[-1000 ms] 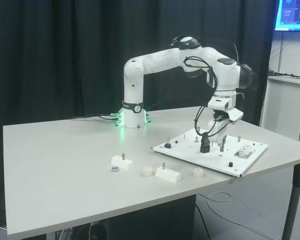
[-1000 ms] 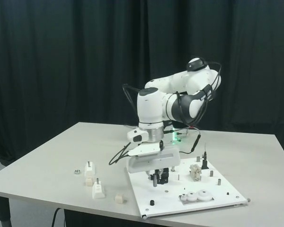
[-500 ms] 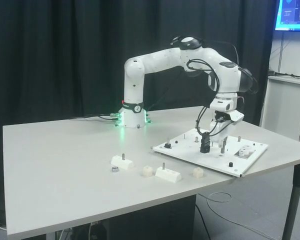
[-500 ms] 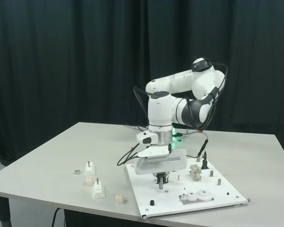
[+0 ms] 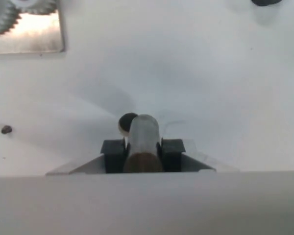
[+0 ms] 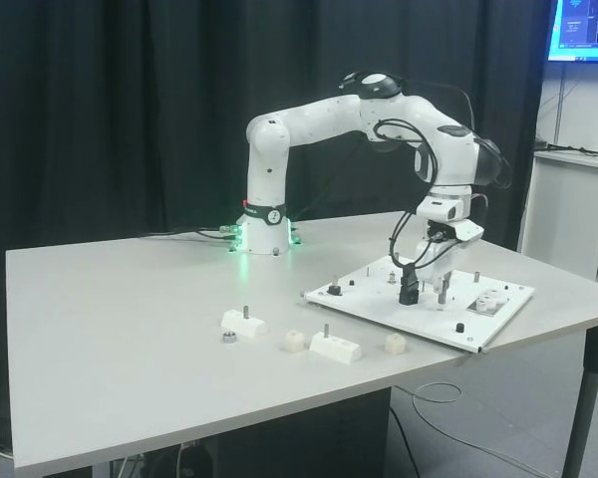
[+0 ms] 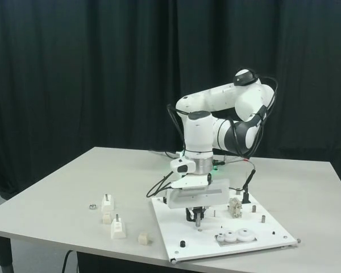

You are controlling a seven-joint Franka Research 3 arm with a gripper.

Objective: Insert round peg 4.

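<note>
your white arm (image 6: 319,115) reaches out from its base (image 6: 264,231), lit green, over the white board (image 6: 483,324) at the far corner of the grey table (image 6: 120,339), and its gripper (image 5: 143,149) hangs low above the board with a round peg (image 5: 144,139) clamped between the two black fingers (image 5: 113,152). the peg stands upright in the grasp, its lower end just beside a dark round hole (image 5: 127,120) in the board's surface; from the wrist view you cannot tell whether the tip touches the board or sits a little above it. in the second room view the gripper (image 7: 197,215) is near the middle of the board (image 7: 170,230), with the peg (image 7: 198,222) pointing straight down beneath it. a pair of white gears (image 7: 237,235) lies in a recess near the board's front edge, and a toothed gear (image 5: 5,19) shows over a metal plate (image 5: 32,36) in the wrist view. a small black knob (image 7: 182,243) sits at the board's near corner, and short posts (image 7: 262,218) stand on its far side. off the board, several small white blocks (image 6: 336,348) rest on the table, two of them carrying upright pins, with a small nut (image 6: 228,337) just beside one block (image 6: 243,322). a black curtain (image 6: 130,100) closes the scene behind.
</note>
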